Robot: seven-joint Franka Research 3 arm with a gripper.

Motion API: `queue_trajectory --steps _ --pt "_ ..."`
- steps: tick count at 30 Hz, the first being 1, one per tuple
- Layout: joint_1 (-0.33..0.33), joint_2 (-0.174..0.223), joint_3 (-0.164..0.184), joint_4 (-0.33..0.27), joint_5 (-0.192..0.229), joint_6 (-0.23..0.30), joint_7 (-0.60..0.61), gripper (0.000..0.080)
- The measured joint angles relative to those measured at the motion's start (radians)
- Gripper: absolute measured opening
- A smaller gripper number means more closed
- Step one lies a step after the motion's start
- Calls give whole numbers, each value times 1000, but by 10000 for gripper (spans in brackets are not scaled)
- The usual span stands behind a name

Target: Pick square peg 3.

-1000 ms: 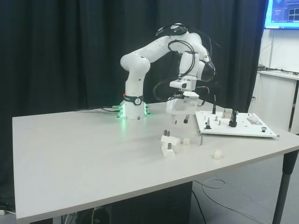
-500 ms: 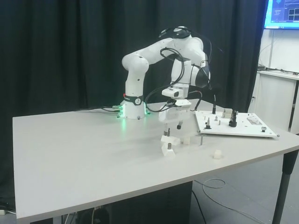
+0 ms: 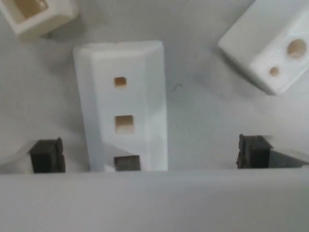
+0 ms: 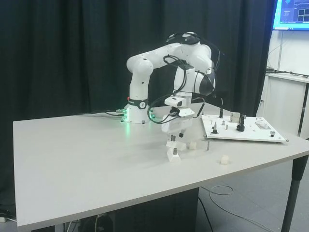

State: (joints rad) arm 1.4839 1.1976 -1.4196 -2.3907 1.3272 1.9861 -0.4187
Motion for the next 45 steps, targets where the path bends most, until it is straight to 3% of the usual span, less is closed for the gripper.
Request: queue_trajectory --steps 14,29,30,35,36,41,42,45 --pt "-3 3 36 -9 1 -2 -8 800" --pt "1 6 23 -31 0 -26 -15 800" --pt "3 6 19 -32 0 -31 -15 704" --pt "8 6 0 -33 0 -52 -15 704" --pt "8 6 -5 -33 0 -56 -15 518" --pt "12 6 -20 -34 0 -69 -15 518" --pt "13 6 -21 -34 0 -69 -14 358" --pt "15 6 -26 -35 0 -71 -14 358"
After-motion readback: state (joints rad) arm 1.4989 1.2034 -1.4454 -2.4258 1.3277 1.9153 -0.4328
